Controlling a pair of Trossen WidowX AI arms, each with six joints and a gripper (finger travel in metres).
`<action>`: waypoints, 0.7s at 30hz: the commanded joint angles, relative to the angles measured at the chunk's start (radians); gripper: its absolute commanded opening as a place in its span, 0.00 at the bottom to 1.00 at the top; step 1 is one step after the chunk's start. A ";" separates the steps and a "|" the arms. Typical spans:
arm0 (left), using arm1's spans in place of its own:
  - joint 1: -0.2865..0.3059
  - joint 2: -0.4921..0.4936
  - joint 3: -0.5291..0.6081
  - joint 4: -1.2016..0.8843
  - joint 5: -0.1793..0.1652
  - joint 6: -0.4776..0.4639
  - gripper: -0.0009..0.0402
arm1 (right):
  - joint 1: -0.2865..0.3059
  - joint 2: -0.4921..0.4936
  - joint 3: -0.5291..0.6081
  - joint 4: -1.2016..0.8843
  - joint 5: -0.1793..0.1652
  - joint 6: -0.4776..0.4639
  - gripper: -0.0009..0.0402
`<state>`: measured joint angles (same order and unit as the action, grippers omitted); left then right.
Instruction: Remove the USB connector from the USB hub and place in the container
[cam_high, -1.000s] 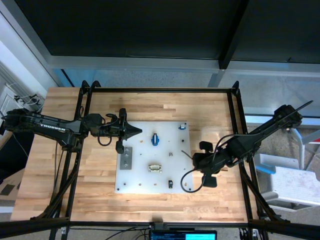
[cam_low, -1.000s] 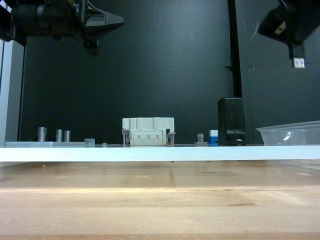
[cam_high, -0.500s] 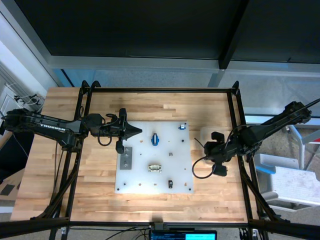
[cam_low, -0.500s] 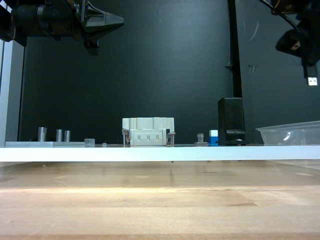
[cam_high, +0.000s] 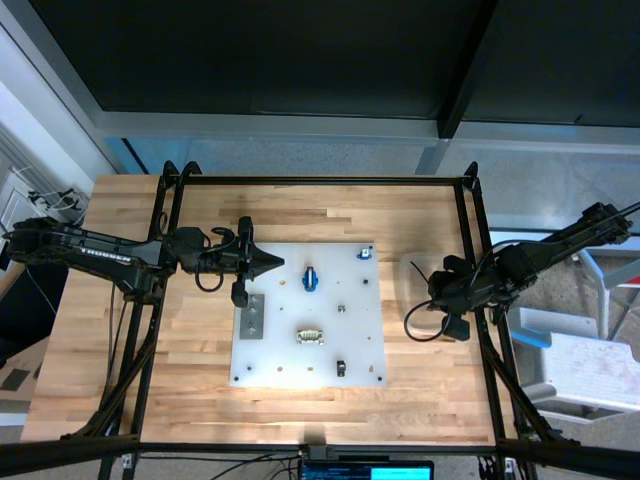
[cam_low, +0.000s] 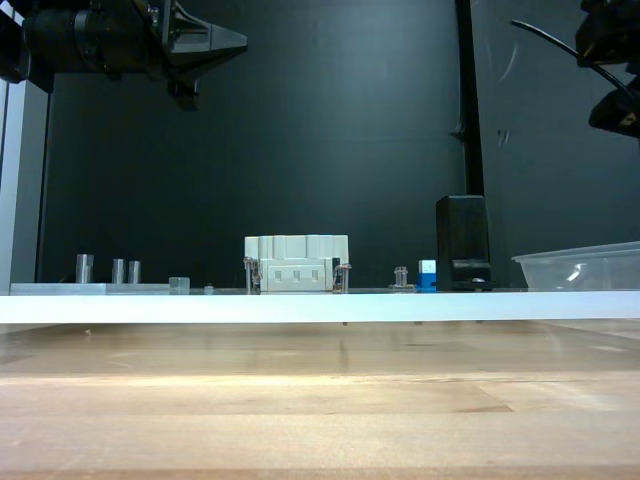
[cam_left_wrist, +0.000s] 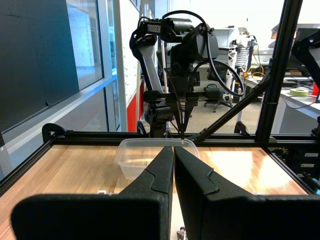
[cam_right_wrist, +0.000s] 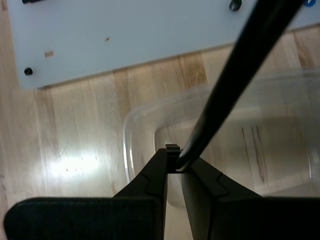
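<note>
My right gripper (cam_right_wrist: 172, 155) is shut on the USB connector (cam_right_wrist: 220, 95), a thin black cable running away from the fingertips. It hangs over the container (cam_right_wrist: 145, 117), a clear bin on the wood just right of the white board (cam_high: 350, 340). From above, this gripper (cam_high: 443, 287) is over the container (cam_high: 412, 285) at its right side. The left wrist view shows the connector (cam_left_wrist: 183, 122) dangling plug-down above the container (cam_left_wrist: 135, 157). The USB hub (cam_low: 462, 240), a black upright block, stands on the board. My left gripper (cam_high: 272, 262) is shut and empty, high over the board's left edge.
On the board sit a blue part (cam_high: 309, 278), a beige connector housing (cam_high: 310, 338) and a grey plate with metal posts (cam_high: 254, 320). Black frame rails (cam_high: 470, 230) border the table. The right arm's thick looped cable (cam_high: 420, 326) hangs beside the container.
My right gripper has carried the connector from the board's near right edge to the right and back, over the container. Its plug has left the low view. The left arm is still.
</note>
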<state>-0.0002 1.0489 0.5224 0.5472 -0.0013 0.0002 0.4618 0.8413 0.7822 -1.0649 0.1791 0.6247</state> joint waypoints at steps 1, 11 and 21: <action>0.000 0.000 0.000 0.000 0.000 0.000 0.02 | -0.003 -0.035 -0.036 -0.009 -0.006 0.019 0.02; 0.000 0.000 0.000 0.000 0.000 0.000 0.02 | -0.018 -0.089 -0.113 -0.015 -0.044 0.049 0.02; 0.000 0.000 0.000 0.000 0.000 0.000 0.02 | -0.019 -0.089 -0.113 -0.016 -0.041 0.050 0.02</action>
<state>-0.0002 1.0489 0.5228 0.5472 -0.0013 0.0002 0.4427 0.7517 0.6689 -1.0805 0.1360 0.6750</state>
